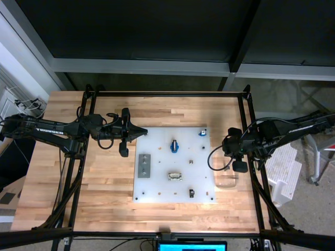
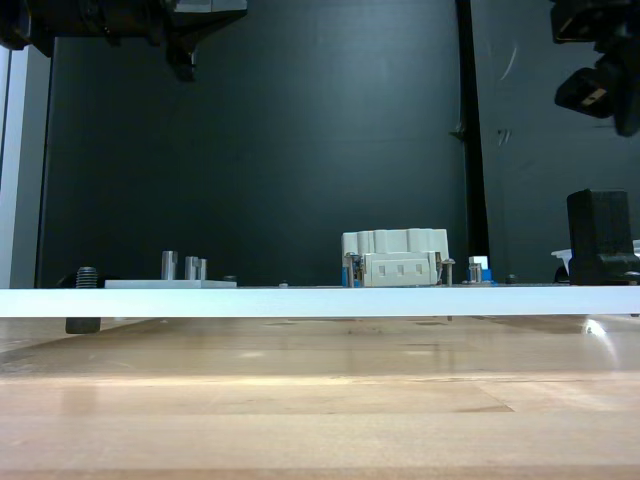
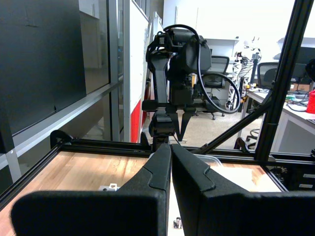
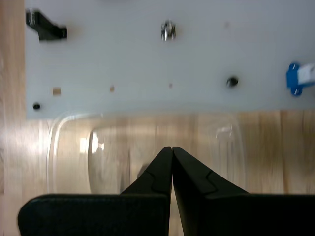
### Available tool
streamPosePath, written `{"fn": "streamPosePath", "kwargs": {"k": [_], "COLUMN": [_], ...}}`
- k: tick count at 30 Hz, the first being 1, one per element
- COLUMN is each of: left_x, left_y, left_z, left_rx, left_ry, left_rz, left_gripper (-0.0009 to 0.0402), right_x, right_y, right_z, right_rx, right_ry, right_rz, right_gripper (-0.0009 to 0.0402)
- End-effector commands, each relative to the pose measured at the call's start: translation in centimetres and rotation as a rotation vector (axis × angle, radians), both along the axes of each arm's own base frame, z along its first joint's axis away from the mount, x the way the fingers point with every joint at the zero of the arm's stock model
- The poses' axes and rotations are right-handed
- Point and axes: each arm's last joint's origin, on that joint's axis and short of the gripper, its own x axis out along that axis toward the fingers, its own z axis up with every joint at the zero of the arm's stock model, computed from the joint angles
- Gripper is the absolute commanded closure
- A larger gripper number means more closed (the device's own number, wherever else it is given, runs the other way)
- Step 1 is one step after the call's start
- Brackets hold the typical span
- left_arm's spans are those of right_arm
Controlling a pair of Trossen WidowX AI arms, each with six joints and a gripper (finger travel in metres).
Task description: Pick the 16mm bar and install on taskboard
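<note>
The left gripper (image 3: 171,146) hung high over the left edge of the taskboard (image 1: 157,183) and the right gripper (image 4: 172,148) above a clear tray (image 4: 69,129) beside it, both pinched closed and empty; I could not find the 16mm bar, so I judged the pick not yet begun.

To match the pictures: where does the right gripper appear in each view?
High view: right gripper, shut, over the clear tray beside the white board; left gripper, shut, at the board's far-left corner.
Low view: top right.
Left wrist view: opposite, pointing down.
Right wrist view: over the tray.
Landmark: the board.
16mm bar: cannot tell.
</note>
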Motion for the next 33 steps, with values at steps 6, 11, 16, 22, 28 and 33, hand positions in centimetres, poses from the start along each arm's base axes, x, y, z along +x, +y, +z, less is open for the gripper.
{"fn": "streamPosePath", "kwargs": {"k": [6, 11, 16, 22, 28, 33], "left_x": [0.0, 0.0, 0.0, 0.0, 0.0, 0.0], "left_y": [0.0, 0.0, 0.0, 0.0, 0.0, 0.0], "left_z": [0.0, 0.0, 0.0, 0.0, 0.0, 0.0], "left_rx": [0.000, 0.000, 0.000, 0.000, 0.000, 0.000], "left_ry": [0.000, 0.000, 0.000, 0.000, 0.000, 0.000], "left_rz": [0.000, 0.000, 0.000, 0.000, 0.000, 0.000], "left_gripper": [0.0393, 0.0393, 0.0393, 0.0393, 0.0393, 0.0393], "right_x": [-0.5, -0.2, 0.1, 0.1, 0.0, 0.0], "right_y": [1.4, 2.0, 2.2, 2.2, 2.2, 2.6], "right_z": [-1.0, -1.6, -2.0, -2.0, -2.6, -3.4], "right_rx": [-0.036, -0.040, -0.048, -0.047, -0.051, -0.049], "right_ry": [0.145, 0.225, 0.249, 0.250, 0.259, 0.252], "right_rz": [0.021, 0.035, 0.039, 0.034, 0.010, 0.017], "right_gripper": [0.0394, 0.0394, 0.0393, 0.0393, 0.0367, 0.0300]}}
